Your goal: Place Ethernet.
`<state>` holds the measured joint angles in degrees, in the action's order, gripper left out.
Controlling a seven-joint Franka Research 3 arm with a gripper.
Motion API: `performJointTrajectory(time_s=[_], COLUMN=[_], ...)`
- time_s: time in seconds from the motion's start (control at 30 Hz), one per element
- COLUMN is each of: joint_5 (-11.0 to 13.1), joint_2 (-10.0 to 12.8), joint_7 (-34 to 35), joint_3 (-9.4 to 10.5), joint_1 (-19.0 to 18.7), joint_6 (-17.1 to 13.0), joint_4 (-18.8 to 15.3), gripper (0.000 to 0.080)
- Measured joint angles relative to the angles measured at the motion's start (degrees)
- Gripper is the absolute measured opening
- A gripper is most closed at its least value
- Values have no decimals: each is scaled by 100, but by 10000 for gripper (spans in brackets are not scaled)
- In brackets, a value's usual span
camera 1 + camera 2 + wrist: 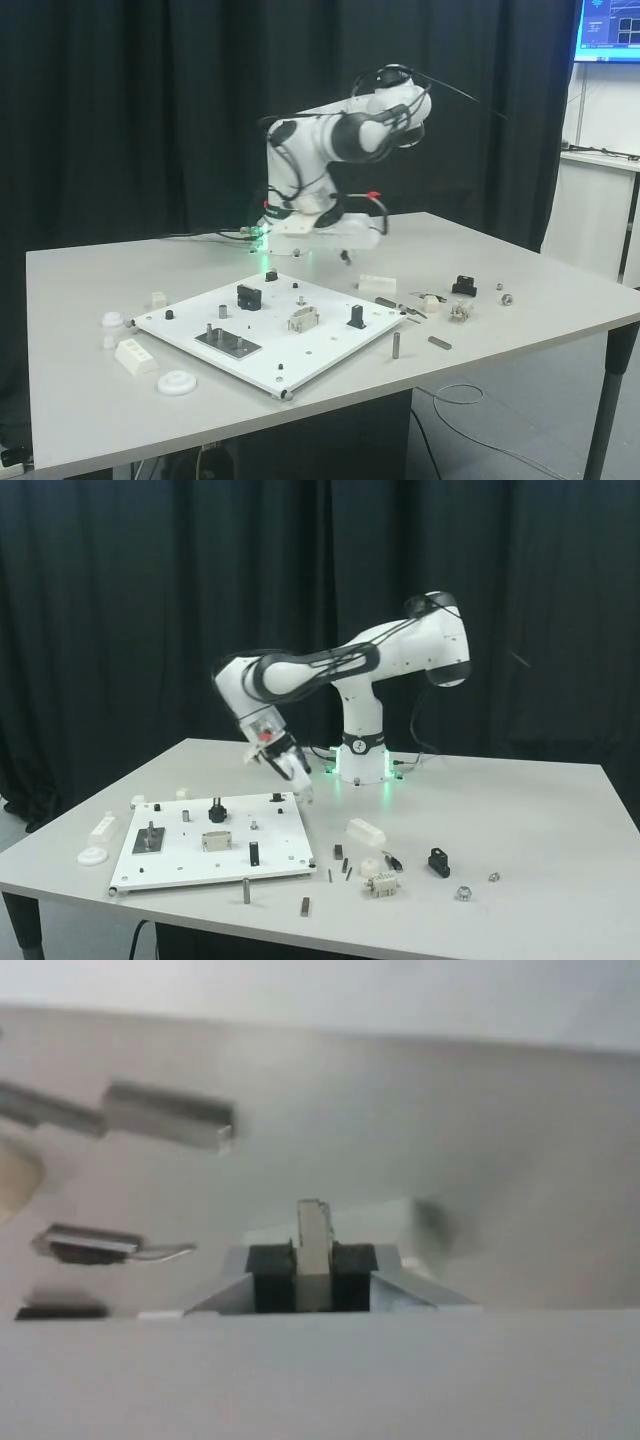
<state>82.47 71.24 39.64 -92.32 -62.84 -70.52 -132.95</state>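
Observation:
In the wrist view my gripper (313,1282) is shut on a small pale Ethernet plug (313,1228), which stands upright between the two black fingers (270,1275). In the room views the gripper (345,256) (301,793) hangs tilted just above the table, beside the far corner of the white board (330,345) (200,868). A white block (377,283) (365,830) lies on the table close to it. The board carries several small black and grey fixtures, among them a grey socket part (303,320) (215,840).
Loose parts lie on the table beside the board: grey pins (396,345) (165,1115), a black connector (463,286) (438,861), and a multi-pin connector (459,312) (383,883). White pieces (135,355) (103,828) sit at the board's other side. The arm's base (362,760) glows green.

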Motion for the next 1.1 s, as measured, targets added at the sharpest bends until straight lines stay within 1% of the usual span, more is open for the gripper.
performJointTrajectory(time_s=[0.17,0.43,0.57,0.93,1.1], joint_5=[207,435,511,610,612], joint_2=[60,60,60,59,52], joint_7=[593,1431,1698,1789,1567], joint_3=[-42,-62,-62,-1,93], joint_1=[-446,-1080,-1348,-1932,-2116], joint_6=[-43,-279,-440,-973,-1232], joint_4=[185,591,837,1601,1952], gripper=[76,76,76,76,76])
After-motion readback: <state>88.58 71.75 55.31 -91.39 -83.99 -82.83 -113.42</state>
